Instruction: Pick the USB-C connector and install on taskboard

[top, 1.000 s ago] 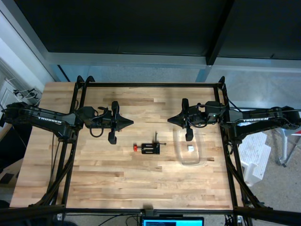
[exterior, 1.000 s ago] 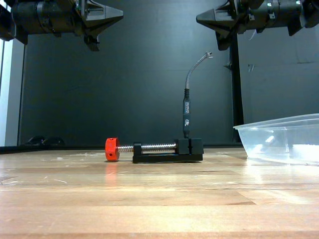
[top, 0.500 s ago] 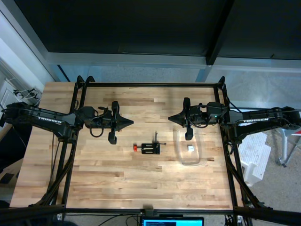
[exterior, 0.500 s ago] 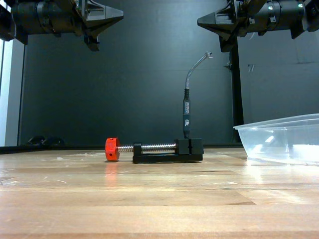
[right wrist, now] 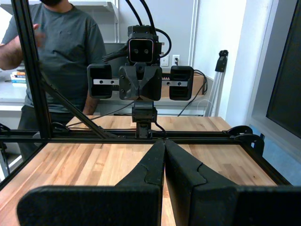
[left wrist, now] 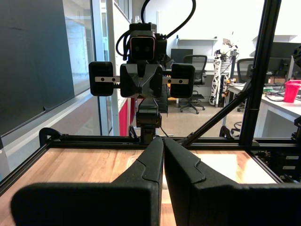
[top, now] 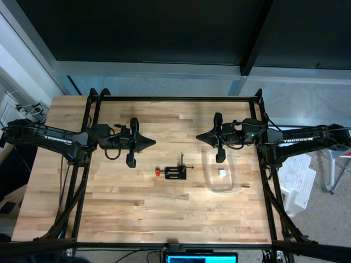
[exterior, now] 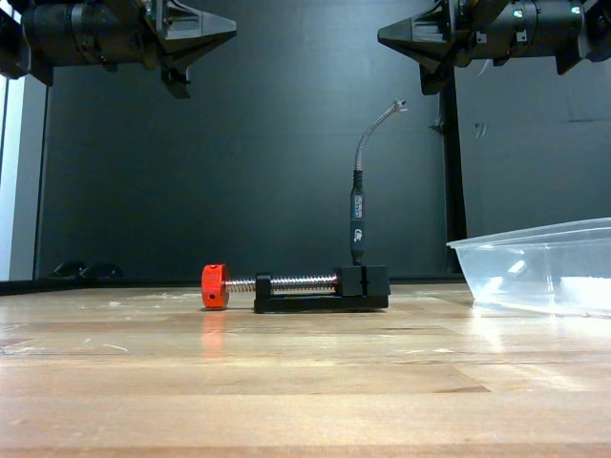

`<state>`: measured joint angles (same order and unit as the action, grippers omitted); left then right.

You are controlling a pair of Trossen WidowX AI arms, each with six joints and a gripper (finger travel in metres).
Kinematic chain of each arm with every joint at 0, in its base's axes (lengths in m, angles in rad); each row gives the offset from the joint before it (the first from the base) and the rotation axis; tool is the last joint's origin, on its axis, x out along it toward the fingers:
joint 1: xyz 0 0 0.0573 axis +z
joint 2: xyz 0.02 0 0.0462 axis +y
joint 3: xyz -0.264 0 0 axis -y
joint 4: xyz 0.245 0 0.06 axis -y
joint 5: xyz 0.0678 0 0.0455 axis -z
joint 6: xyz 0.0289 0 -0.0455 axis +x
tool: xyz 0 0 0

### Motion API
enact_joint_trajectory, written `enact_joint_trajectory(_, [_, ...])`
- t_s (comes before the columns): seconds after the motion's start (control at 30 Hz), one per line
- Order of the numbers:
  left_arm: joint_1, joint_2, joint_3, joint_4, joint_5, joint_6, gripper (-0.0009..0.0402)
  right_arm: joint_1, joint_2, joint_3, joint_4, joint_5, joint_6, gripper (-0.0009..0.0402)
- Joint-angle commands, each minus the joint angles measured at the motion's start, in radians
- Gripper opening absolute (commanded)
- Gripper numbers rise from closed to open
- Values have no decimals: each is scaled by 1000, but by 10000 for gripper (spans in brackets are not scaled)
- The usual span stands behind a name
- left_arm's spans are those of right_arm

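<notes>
The taskboard (top: 174, 173) lies on the wooden table (top: 137, 208), between the arms. The USB-C connector (exterior: 356, 221) is seen upright at its end away from the orange knob (top: 157, 172). The left gripper (top: 152, 143) and the right gripper (top: 198, 138) are held high, fingers pressed together, holding nothing. A clear tray (top: 222, 189) with a white piece (top: 222, 172) is placed near, under the right arm.

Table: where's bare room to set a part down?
Bare: the wide near strip of table in front of the taskboard and tray, and the patch left of the taskboard. Crowded: the gap between taskboard and tray. Left gripper and right gripper hover shut, high above, beyond the taskboard.
</notes>
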<state>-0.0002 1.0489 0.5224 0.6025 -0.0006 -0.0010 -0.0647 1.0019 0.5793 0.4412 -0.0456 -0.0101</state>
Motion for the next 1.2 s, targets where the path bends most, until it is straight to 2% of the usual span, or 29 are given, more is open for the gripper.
enact_joint_trajectory(0.03, [0, 0, 0, 0, 0, 0, 0, 1, 0, 0, 0, -9, 2, 0])
enact_joint_trajectory(0.1, [0, 0, 0, 0, 0, 0, 0, 4, 0, -1, 0, -12, 1, 0])
enact_joint_trajectory(0.2, [0, 0, 0, 0, 0, 0, 0, 5, 0, -2, 0, -38, 1, 0])
enact_joint_trajectory(0.43, [0, 0, 0, 0, 0, 0, 0, 6, 0, -9, 13, -24, -2, 0])
enact_joint_trajectory(0.6, [0, 0, 0, 0, 0, 0, 0, 7, 0, -45, 91, -23, 6, 0])
enact_joint_trajectory(1.2, [0, 0, 0, 0, 0, 0, 0, 8, 0, -46, 80, -26, 21, 0])
